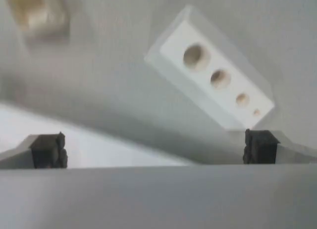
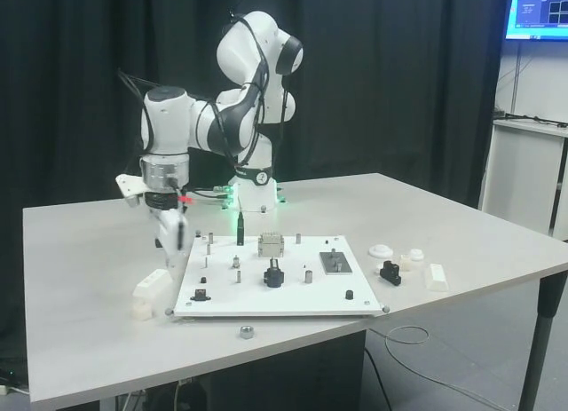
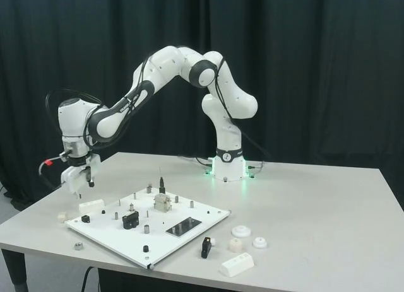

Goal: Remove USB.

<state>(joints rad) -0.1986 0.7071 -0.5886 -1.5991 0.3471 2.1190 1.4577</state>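
Small black plug [image 2: 202,295], likely the USB, sits on the white board [image 2: 355,291] at the corner nearest the holed white block [image 2: 151,287], while the jaws hang above that block, wide apart and empty, so the plug lies boardward and below.

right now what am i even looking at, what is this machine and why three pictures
It is a white robot arm bolted on a grey table. Two pictures come from cameras in the room; the third looks down from the arm's wrist past its claw, whose fingers stand apart and hold nothing. On the table lies a white board studded with small parts. Beside the board sits a white block with four holes, just below the claw. More small white and black pieces lie loose near the board's other end.
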